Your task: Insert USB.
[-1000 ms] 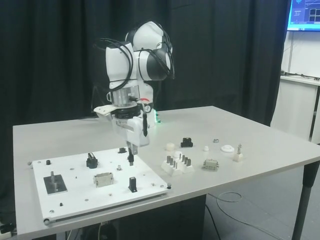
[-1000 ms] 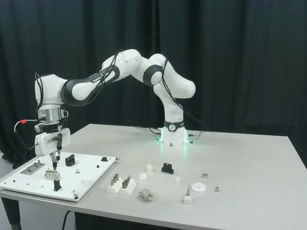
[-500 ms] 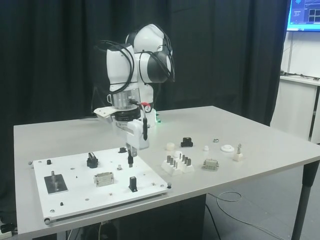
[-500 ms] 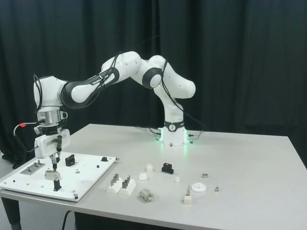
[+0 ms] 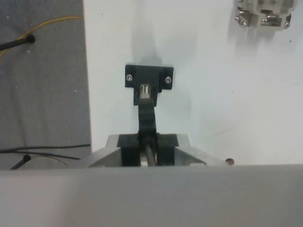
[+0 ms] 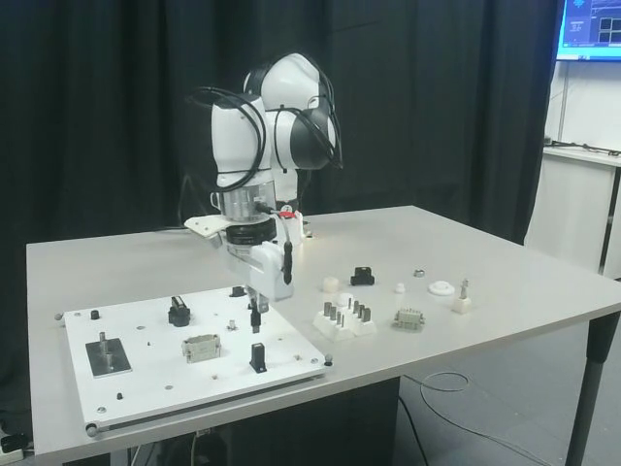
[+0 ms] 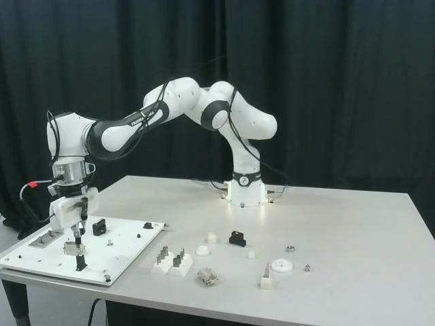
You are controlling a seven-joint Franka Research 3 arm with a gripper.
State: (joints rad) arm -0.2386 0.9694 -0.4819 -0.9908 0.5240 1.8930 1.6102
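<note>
Gripper [image 5: 147, 142] pinches the black USB plug [image 5: 146, 118], held upright just above the black socket [image 5: 148, 81] on the white board [image 5: 213, 94]. Only the wrist view shows plug lined over socket opening. Room views: arm [image 7: 170, 109] stretched out from its base, wrist pointing straight down over board on bench [image 6: 505, 262].

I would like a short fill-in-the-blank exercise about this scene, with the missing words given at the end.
1. The gripper is shut on the black ____ plug.
2. The plug's tip points at the black socket mounted on the ____ board.
3. The board lies on a ____ table.
4. The curtain behind the arm is ____.

Missing words: USB; white; grey; black
</note>
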